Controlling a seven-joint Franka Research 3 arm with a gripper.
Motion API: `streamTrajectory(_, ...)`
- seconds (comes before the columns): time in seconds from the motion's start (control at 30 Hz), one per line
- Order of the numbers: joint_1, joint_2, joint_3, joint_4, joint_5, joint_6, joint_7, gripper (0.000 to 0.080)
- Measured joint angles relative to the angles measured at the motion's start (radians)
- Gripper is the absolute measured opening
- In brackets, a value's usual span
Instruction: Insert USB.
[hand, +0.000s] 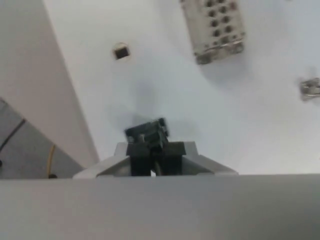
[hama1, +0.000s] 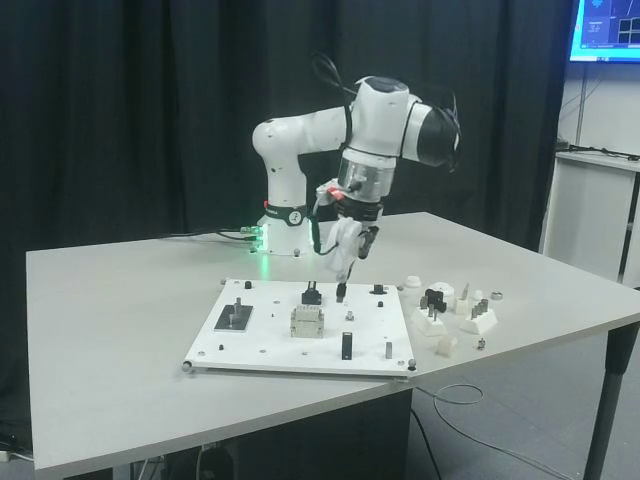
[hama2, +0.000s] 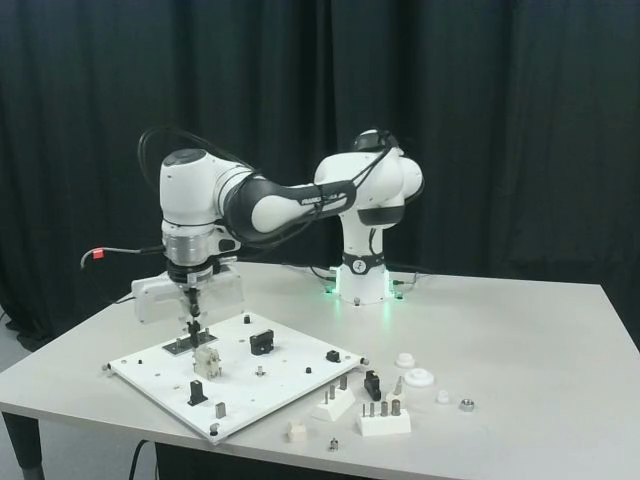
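Observation:
My gripper (hand: 151, 161) is shut on a small black USB plug (hand: 147, 133) that sticks out below the fingertips. In the first room view the gripper (hama1: 342, 284) hangs just above the white board (hama1: 270, 350), near its middle, with the plug (hama1: 341, 293) pointing down. From the second room view the gripper (hama2: 192, 318) is over the board's (hama2: 160, 385) far left part. A small square socket (hand: 121, 51) is set in the board a short way from the plug. Contact between plug and board cannot be told.
A pale multi-hole connector block (hand: 215, 27) stands on the board, alongside a black socket block (hama1: 311, 295), a black plate (hama1: 236, 317) and short black posts (hama1: 345, 345). White holders with pegs (hama1: 478, 318) and loose rings (hama2: 418, 377) lie beside the board.

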Motion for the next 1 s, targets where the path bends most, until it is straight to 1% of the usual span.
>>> streamTrajectory(0.07,0.017,-0.014,0.001,-0.022,-0.002,-0.002,-0.011,0.0048)
streamTrajectory(0.23,0.044,-0.019,-0.027,-0.061,0.006,-0.028,-0.03,0.0048)
streamTrajectory(0.37,0.054,-0.019,-0.043,-0.075,0.013,-0.036,-0.03,0.0048)
streamTrajectory(0.53,0.058,-0.019,-0.05,-0.086,0.025,-0.035,-0.03,0.0048)
streamTrajectory(0.8,0.058,-0.019,-0.051,-0.098,0.046,-0.006,-0.03,0.0048)
streamTrajectory(1.0,0.058,-0.019,-0.05,-0.11,0.052,0.028,-0.03,0.0048)
